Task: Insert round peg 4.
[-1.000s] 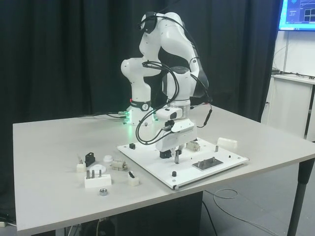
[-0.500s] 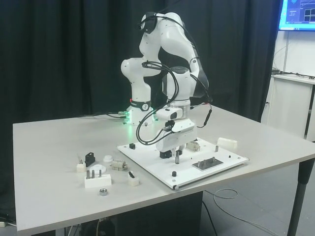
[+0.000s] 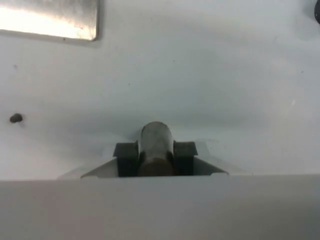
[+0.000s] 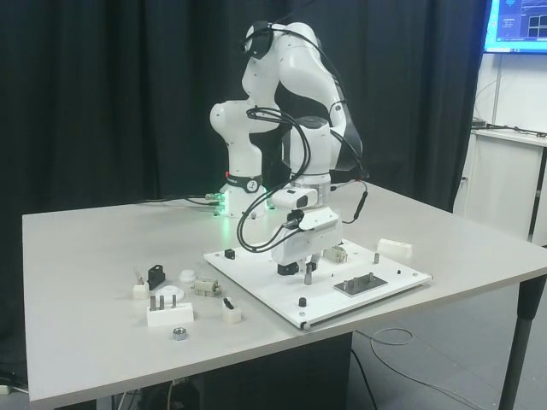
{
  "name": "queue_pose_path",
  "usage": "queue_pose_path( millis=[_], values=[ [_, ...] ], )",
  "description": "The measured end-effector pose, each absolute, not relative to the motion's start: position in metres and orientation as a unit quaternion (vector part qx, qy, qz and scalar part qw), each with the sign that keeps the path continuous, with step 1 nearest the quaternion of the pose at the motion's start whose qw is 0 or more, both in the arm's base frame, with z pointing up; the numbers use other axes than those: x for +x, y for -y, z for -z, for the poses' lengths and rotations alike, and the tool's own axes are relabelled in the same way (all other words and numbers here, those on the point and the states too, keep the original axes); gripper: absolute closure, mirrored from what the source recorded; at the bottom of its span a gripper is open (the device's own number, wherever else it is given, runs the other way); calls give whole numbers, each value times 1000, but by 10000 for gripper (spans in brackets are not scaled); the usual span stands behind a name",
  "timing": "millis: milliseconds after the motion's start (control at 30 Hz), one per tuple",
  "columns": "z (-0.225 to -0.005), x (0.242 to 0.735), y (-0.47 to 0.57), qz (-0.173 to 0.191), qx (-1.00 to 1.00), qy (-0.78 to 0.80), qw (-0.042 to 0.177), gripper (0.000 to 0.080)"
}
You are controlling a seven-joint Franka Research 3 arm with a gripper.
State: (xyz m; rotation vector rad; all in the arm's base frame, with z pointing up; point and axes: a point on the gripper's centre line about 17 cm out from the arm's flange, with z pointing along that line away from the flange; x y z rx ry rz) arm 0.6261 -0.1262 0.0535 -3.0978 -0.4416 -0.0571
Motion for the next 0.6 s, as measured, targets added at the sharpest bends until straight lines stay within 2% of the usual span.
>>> queue_pose_path(
  millis=[600],
  values=[
    [-50,627,124,20,-988,154,6,657]
  ],
)
